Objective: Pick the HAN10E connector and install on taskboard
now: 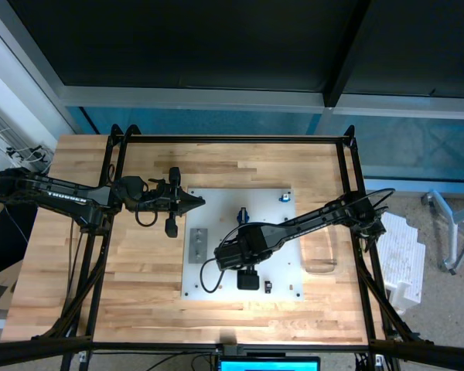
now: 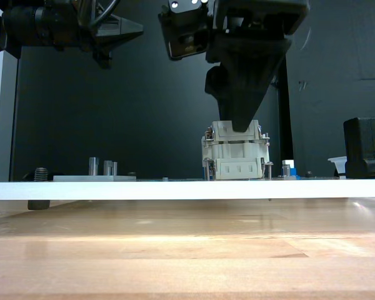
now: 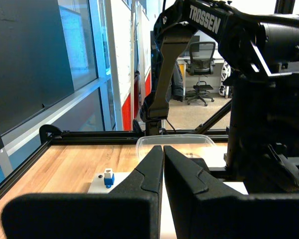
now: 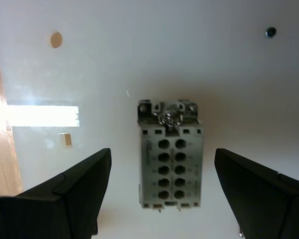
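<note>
Two grippers | right gripper (image 4: 162, 158): spread wide, fingers flanking the HAN10E connector (image 2: 236, 153) with gaps either side, gripping nothing | HAN10E connector: standing on taskboard (image 1: 216, 287), pin holes up | left gripper (image 3: 163, 149): fingers pressed together, empty, raised over taskboard's left edge

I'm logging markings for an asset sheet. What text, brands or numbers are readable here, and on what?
"TROSSEN": white letters on the right arm, left wrist view.
Lettering on the left arm: too small to read.
HAN10E connector on the taskboard: no legible marking.
Left gripper, shut above the taskboard's left edge, and right gripper, open over the connector: no text.
</note>
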